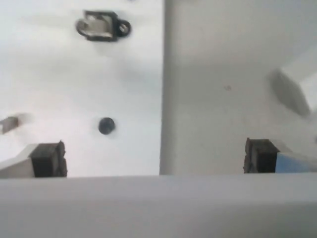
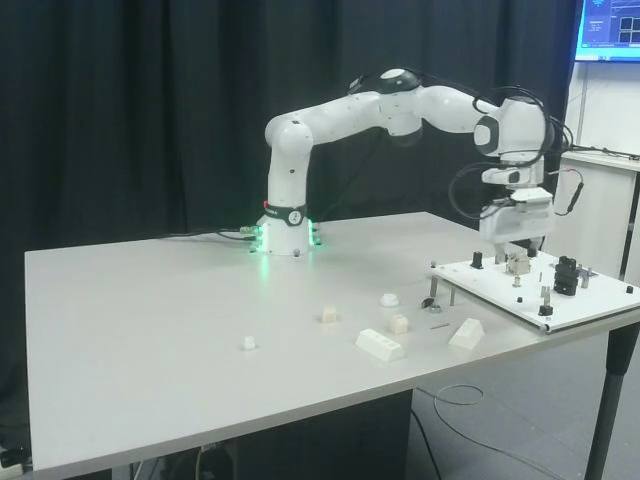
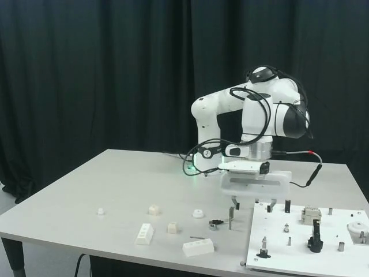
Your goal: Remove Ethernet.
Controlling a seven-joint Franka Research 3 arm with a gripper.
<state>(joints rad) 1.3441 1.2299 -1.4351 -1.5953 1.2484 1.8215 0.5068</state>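
Observation:
The white board (image 2: 590, 305) lies at the table's right end and carries several small black and metal parts. A small metallic Ethernet connector (image 3: 311, 214) in a black frame (image 1: 101, 26) stands on it; it also shows as a grey box (image 2: 517, 262). My gripper (image 3: 252, 202) hovers above the board's edge nearest the arm's base, short of the connector. In the wrist view the gripper (image 1: 153, 158) straddles that edge. Its black fingertips (image 1: 47, 159) are spread wide, open, with nothing between them.
A black stud (image 1: 106, 126) sits on the board under the gripper. Taller black parts (image 2: 567, 274) (image 3: 314, 236) and a white ring (image 3: 358, 226) stand further along it. White blocks (image 2: 380, 345) (image 2: 466, 333) (image 3: 198, 247) lie on the grey table beside the board.

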